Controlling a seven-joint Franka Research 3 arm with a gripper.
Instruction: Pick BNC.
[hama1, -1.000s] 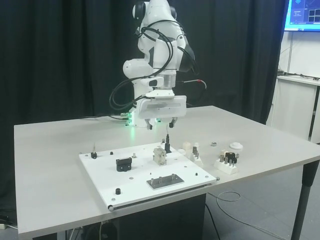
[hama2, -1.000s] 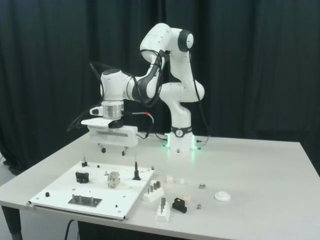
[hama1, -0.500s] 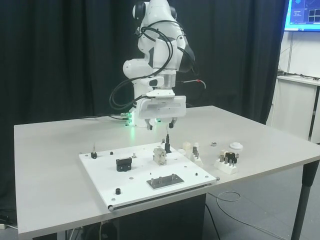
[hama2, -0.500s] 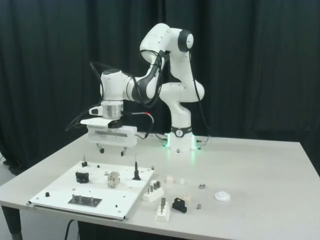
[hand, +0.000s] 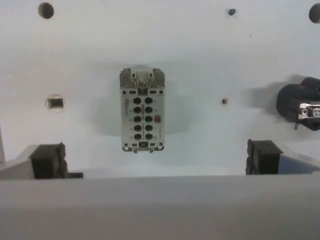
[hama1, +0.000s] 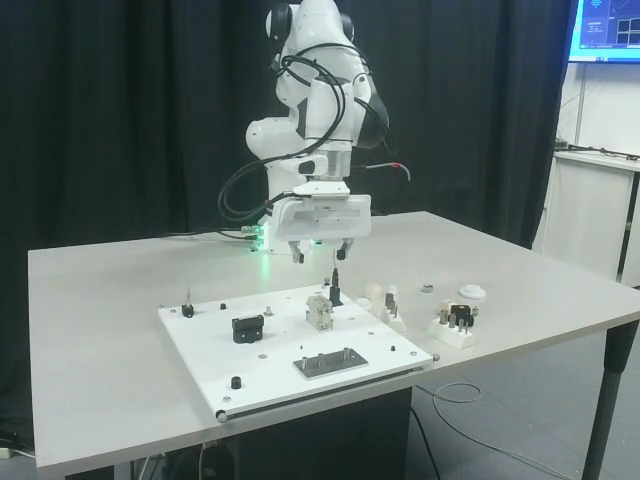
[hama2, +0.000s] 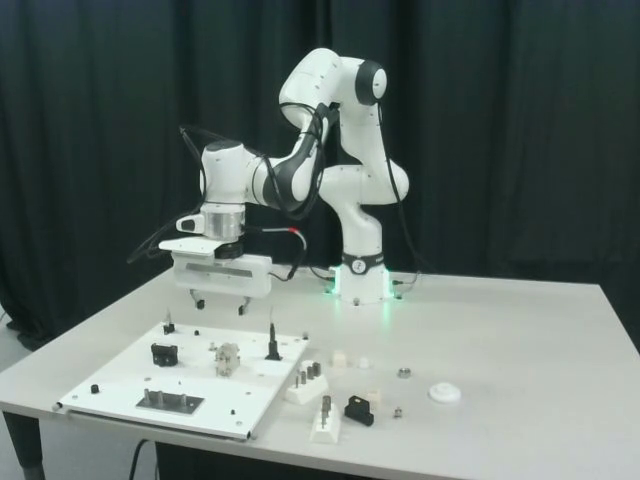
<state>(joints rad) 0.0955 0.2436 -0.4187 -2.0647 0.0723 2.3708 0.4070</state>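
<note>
My gripper (hama1: 320, 253) hangs open well above the white board (hama1: 280, 350), with nothing between its fingers. In the wrist view the black fingertips (hand: 47, 160) stand wide apart, and a grey multi-pin connector (hand: 142, 110) lies straight below the gripper (hand: 155, 159). A slim black upright plug with a thin pin (hama1: 337, 290) stands at the board's far right corner, just right of that connector (hama1: 319, 310). A smaller pinned plug (hama1: 187, 306) stands at the far left corner. I cannot tell which one is the BNC. The second room view shows the gripper (hama2: 220, 304) over the connector (hama2: 228, 358) and the tall plug (hama2: 272, 346).
A black D-sub connector (hand: 302, 105) sits on the board beside the multi-pin one, seen also as a black block (hama1: 247, 327). A grey metal plate with pegs (hama1: 330, 362) lies near the board's front. White holders with parts (hama1: 452, 325) and a white disc (hama1: 472, 292) lie on the grey table.
The gripper has drifted a little to the left over the board and risen slightly. Its fingers stay open, and nothing on the board has moved.
</note>
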